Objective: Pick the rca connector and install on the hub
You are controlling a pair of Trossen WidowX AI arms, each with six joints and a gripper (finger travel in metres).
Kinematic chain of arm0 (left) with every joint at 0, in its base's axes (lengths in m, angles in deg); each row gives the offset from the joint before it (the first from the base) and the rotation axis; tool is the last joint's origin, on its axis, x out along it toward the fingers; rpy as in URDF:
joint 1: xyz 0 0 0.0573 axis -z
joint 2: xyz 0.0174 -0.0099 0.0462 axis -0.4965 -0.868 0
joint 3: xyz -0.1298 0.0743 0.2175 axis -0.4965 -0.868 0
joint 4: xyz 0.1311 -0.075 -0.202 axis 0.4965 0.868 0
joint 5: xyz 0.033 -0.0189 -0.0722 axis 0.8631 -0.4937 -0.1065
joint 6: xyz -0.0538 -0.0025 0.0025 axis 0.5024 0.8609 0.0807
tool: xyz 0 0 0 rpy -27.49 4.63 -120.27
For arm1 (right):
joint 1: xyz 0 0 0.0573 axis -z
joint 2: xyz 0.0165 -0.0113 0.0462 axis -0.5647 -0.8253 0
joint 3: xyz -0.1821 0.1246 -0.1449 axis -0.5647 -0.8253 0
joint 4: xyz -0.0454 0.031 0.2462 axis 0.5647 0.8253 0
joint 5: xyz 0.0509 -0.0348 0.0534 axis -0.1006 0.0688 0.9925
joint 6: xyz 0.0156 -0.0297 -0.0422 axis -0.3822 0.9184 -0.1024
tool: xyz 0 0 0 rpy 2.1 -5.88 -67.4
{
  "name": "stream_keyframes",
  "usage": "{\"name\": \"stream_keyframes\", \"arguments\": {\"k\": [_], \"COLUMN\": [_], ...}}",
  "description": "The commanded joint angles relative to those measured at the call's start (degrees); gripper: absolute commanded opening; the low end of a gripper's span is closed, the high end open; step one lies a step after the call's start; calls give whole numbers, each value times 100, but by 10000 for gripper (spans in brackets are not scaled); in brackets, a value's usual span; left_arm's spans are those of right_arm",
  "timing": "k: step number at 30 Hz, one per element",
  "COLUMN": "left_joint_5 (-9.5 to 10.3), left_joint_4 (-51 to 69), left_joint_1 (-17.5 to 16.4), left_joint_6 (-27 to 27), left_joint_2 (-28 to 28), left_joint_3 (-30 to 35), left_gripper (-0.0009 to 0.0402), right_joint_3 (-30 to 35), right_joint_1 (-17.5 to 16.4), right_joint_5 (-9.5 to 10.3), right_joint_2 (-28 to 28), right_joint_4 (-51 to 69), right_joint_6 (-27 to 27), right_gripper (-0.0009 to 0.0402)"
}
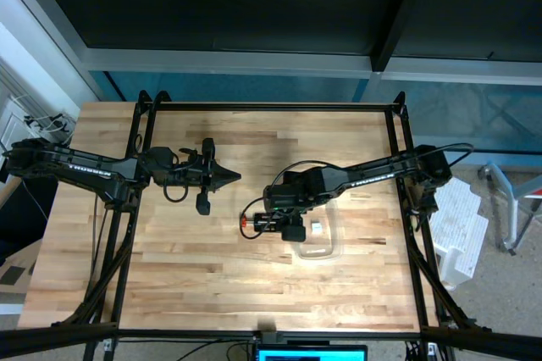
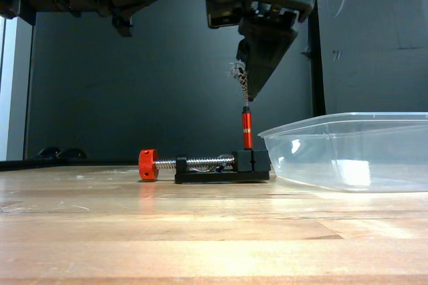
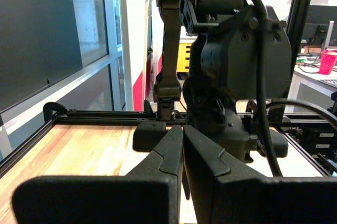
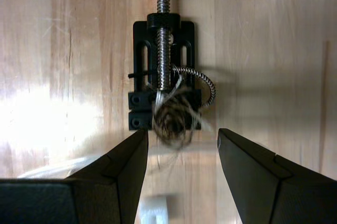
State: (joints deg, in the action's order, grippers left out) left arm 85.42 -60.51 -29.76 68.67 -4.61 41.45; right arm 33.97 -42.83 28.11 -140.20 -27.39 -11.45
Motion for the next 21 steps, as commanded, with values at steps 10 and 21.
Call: {"name": "stream_keyframes", "arguments": {"k": [10,21], "left_joint_5": [-2,-2], "left_joint_4": [0,0], "left_joint_1": [0,0], "left_joint_6": [-2,-2], "left_joint_2": [-2,-2], "left_joint_3": [0,0], "left_gripper": [0,0], "right_joint_3": [-669,-1213], "right_joint_1": [-4,-7], "right_joint_5": [-22,-22], "right_joint_2": [905,1405], "right_joint_4": [-310,-570], "right_joint_6": [55,20], "right_gripper": [183,183]}}
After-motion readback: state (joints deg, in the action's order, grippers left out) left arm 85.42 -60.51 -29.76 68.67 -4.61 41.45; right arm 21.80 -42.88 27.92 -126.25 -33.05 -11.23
